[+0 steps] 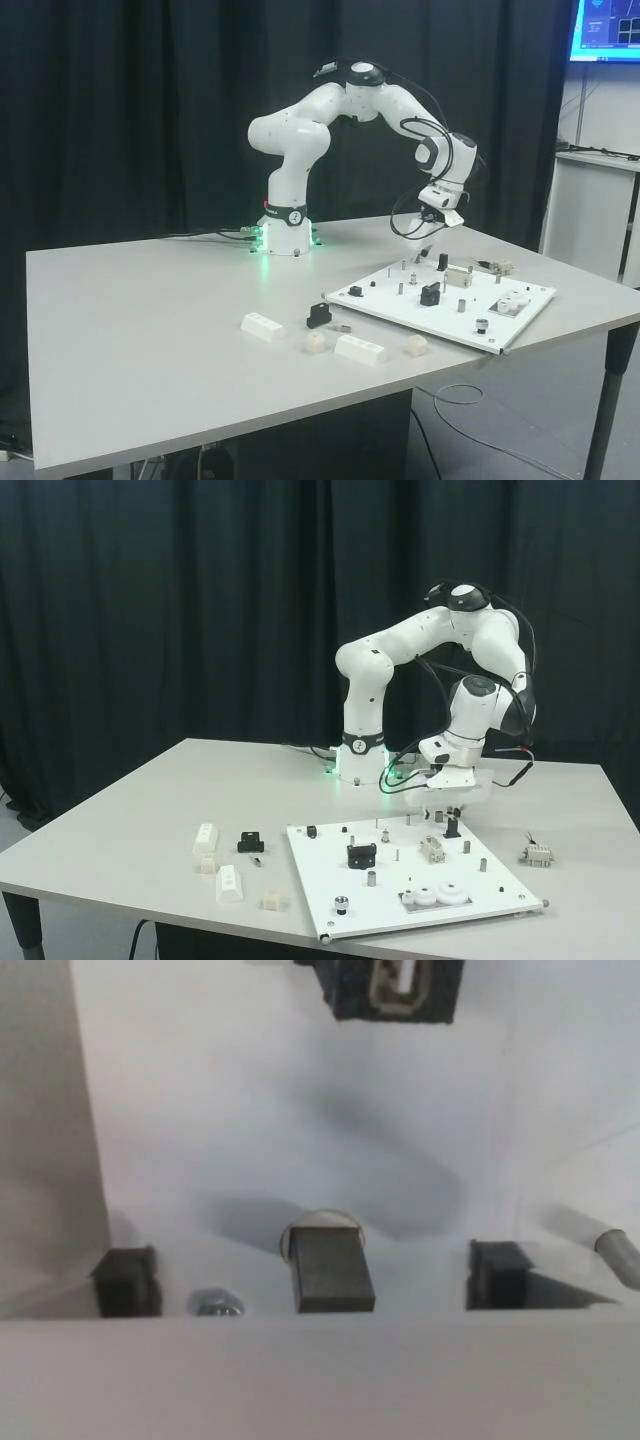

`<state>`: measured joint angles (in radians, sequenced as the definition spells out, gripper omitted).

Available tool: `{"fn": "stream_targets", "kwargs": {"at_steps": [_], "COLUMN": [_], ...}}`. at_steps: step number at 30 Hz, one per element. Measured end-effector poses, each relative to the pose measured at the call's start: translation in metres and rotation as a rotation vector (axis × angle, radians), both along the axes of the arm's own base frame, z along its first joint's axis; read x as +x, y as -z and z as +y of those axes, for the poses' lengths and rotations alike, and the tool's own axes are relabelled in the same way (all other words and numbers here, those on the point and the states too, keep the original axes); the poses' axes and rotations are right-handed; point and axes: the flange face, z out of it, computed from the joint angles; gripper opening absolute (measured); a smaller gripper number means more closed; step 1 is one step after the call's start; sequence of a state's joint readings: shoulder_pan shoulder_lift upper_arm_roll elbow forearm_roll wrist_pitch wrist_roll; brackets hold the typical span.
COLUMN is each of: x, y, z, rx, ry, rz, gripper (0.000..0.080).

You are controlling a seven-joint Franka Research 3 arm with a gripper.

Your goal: Remove square peg 4.

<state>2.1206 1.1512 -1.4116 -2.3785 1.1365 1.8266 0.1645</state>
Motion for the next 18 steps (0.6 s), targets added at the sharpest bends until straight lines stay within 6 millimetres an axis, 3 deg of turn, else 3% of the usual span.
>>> {"fn": "stream_targets", "kwargs": {"at_steps": [4, 5, 10, 11, 16, 17, 18], "x": [0.0001, 0.0001, 0.0001, 0.0001, 0.0003, 0.0002, 0.0002], "y": [0.0007, 0.0009, 0.0014, 0.0014, 0.0013, 0.0013, 0.0013], "z": [-0.0004, -0.0005, -0.0008, -0.0009, -0.0014, -0.0014, -0.0015], "rx": [-0.002, -0.003, -0.006, -0.006, -0.01, -0.01, -0.01], "ry": [-0.001, -0.002, -0.003, -0.003, -0.005, -0.005, -0.005], "rz": [-0.004, -0.004, -0.006, -0.006, -0.008, -0.008, -0.008], "gripper": [0.08, 0.054, 0.054, 0.0358, 0.0358, 0.0157, 0.0157]}}
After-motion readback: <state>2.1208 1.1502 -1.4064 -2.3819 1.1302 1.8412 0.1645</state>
